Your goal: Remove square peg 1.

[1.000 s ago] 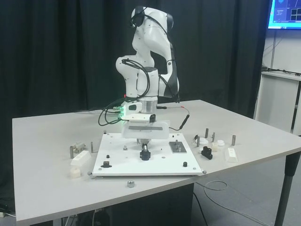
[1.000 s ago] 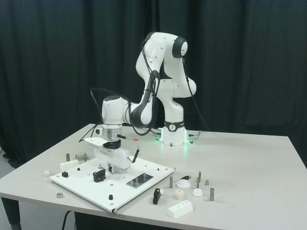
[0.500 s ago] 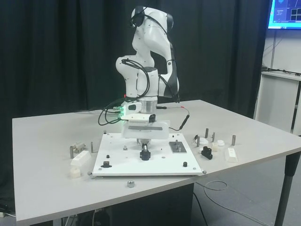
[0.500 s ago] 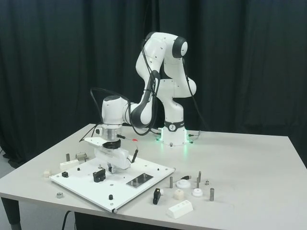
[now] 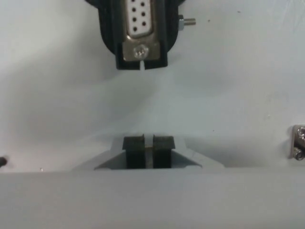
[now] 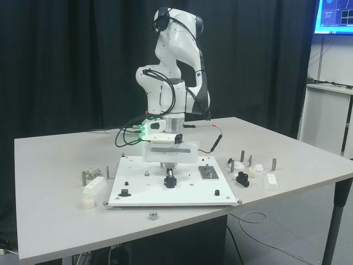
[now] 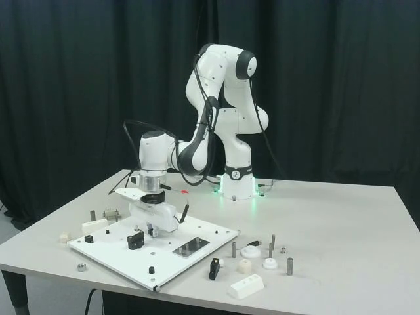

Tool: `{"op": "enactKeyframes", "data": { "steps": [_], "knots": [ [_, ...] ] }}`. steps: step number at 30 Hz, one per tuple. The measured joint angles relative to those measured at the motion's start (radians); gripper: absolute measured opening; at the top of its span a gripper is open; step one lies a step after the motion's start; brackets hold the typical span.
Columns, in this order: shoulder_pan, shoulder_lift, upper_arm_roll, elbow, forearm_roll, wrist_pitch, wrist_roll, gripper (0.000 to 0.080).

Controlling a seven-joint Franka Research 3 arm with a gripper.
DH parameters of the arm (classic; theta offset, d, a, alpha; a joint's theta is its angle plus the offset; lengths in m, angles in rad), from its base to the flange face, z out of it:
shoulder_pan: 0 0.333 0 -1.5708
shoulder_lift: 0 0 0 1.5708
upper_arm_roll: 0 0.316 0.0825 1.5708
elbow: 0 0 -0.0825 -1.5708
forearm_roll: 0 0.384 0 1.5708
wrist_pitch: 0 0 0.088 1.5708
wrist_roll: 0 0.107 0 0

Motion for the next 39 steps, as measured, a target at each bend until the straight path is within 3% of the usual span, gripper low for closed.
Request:
{"op": "enactKeyframes", "data": {
  "steps": [39],
  "knots": [
    [-0.001,0.001,0.000,0.006,0.000,-0.010,-0.139,0.0032]
  ]
}}
